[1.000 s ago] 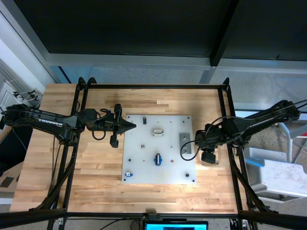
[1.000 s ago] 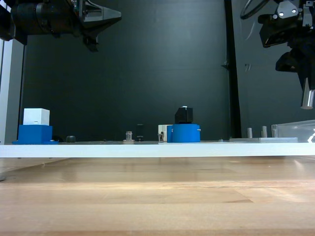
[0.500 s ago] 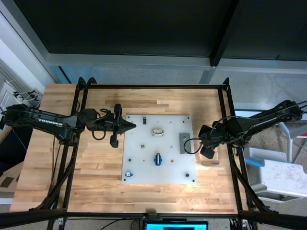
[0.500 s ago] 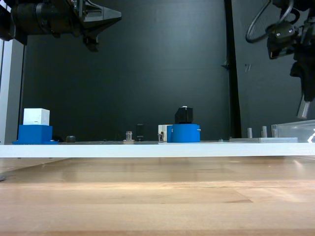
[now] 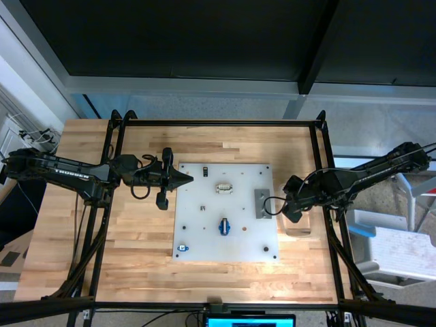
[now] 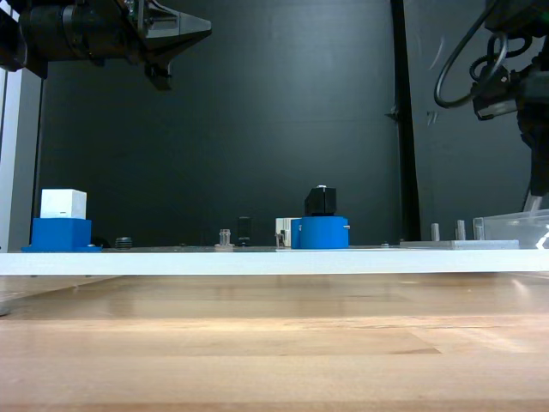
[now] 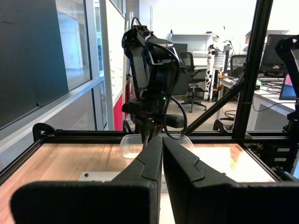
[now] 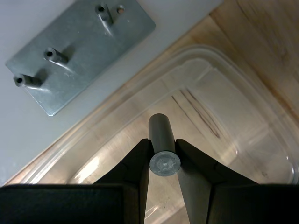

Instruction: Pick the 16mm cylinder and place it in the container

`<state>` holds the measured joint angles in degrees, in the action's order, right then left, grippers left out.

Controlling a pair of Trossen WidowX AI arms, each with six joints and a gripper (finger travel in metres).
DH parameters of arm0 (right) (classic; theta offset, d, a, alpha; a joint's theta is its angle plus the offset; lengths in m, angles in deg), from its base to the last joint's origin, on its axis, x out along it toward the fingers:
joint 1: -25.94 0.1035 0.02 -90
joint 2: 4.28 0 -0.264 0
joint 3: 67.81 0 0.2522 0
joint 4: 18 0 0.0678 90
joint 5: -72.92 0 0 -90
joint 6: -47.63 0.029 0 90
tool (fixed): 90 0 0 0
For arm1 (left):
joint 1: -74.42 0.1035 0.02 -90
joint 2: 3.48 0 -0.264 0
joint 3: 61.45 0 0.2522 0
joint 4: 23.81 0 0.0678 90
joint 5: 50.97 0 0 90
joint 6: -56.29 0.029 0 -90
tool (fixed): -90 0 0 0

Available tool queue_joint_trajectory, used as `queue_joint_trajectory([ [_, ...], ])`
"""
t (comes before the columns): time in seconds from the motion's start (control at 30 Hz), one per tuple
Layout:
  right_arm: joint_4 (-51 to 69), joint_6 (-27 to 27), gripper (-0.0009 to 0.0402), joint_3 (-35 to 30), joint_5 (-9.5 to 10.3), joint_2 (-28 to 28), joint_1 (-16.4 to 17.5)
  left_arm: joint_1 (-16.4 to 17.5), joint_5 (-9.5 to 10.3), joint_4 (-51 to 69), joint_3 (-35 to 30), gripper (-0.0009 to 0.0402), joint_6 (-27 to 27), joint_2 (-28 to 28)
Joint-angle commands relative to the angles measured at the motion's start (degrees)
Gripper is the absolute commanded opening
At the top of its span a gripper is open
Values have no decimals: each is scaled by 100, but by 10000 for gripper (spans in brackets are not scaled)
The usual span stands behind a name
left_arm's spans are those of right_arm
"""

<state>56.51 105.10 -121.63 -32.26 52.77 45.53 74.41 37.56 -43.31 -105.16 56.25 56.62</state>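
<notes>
Descent is the change of the last second: the right end effector (image 8: 164, 156) has been brought down from well above the container (image 8: 243, 88) until it hangs low over it. The cylinder (image 8: 162, 135) is clenched between its fingers, end pointed down at the clear floor. In the low view the cylinder's lower end is now seen about level with the container's rim, where half a second ago it was clearly higher. Whether the floor is touched cannot be told. The carry is judged nearly finished; only a little more lowering and the release seem to be left.

Nothing is seen between the cylinder and the container floor. The grey block (image 8: 79, 51) with its three pegs (image 8: 55, 55) lies just beside the container on the white board (image 5: 204, 231), clear of the drop. A blue holder (image 6: 324, 232) stands mid-board, well apart. The container rests on the wooden surface (image 5: 136, 238), against the board's right edge.

The left end effector (image 5: 184, 178) is held high by the board's left edge, closed on nothing.
</notes>
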Motion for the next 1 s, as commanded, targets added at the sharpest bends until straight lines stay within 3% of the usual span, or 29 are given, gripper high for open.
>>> queue_joint_trajectory([
  [0.03,-28,131,41,52,9,9,79,0,0,0,0,0,0,0],
  [0.57,-286,514,41,286,-24,192,490,0,0,0,0,0,0,2],
  [1.0,-750,566,35,511,-31,507,623,0,0,0,0,0,0,2],
])
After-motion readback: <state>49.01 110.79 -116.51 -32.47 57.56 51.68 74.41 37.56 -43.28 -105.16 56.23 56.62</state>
